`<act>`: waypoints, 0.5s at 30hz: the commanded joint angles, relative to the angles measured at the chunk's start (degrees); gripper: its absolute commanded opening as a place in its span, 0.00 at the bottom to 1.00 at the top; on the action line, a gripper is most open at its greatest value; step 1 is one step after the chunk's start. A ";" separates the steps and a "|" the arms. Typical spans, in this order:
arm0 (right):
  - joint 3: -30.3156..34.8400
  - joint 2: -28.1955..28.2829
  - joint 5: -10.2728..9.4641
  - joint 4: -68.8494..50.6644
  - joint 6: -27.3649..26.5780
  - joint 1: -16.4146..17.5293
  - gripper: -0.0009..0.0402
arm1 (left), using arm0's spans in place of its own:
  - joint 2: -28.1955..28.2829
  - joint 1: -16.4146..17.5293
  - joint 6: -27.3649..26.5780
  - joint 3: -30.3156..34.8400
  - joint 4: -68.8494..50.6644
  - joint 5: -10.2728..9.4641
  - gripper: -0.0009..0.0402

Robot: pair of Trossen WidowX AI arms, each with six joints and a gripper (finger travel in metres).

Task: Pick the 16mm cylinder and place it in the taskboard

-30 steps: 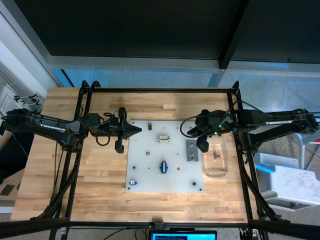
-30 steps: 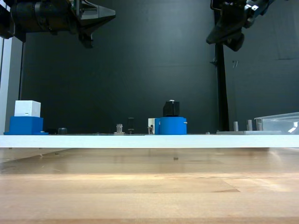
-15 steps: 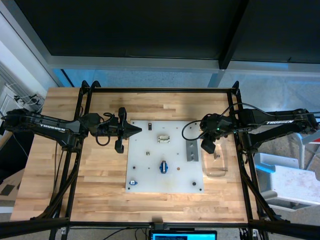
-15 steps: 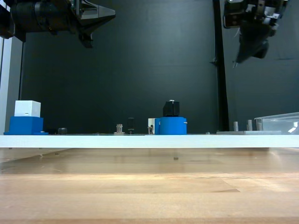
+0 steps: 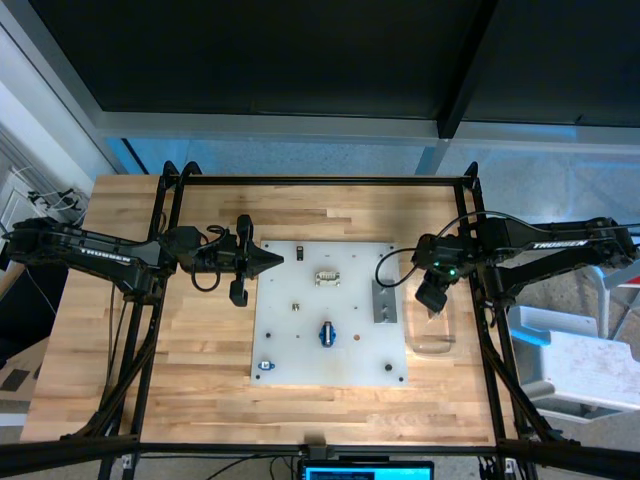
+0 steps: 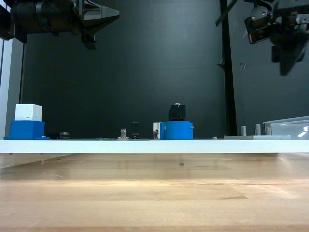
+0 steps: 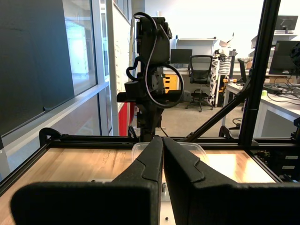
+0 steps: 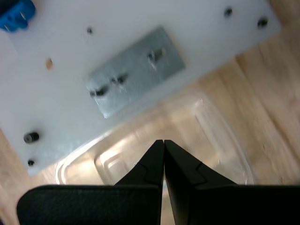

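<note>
The taskboard (image 5: 330,310) is a white square board in the middle of the table, and its front edge (image 6: 145,145) shows in the low view. My right gripper (image 5: 430,297) hangs high over the clear tray (image 5: 432,335) just right of the board, pointing down (image 6: 284,71). Its fingers are shut with nothing between them (image 8: 163,141). The right wrist view shows the tray (image 8: 215,140) beneath the fingers and the taskboard (image 8: 140,28) beyond. The 16mm cylinder is hidden. My left gripper (image 5: 272,258) is parked high at the board's left edge, shut and empty (image 7: 162,138).
On the board are a grey block with pegs (image 5: 385,300), a blue fitting (image 5: 326,333), a small blue-and-white part (image 5: 264,365) and a white connector (image 5: 326,277). The black frame posts stand at the table's corners. Bare wooden table (image 5: 200,360) surrounds the board.
My right gripper has moved right, from above the grey block to above the clear tray, and has turned to point straight down. The left arm has not moved.
</note>
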 commanded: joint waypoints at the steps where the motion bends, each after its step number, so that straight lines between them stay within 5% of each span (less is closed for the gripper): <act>1: -0.09 0.15 -0.57 -2.75 1.40 0.46 0.02 | 0.02 0.00 0.02 0.02 0.00 0.00 0.02; 15: -1.68 2.05 -0.72 -7.63 7.02 5.40 0.02 | 0.02 0.02 0.00 0.02 0.00 0.00 0.02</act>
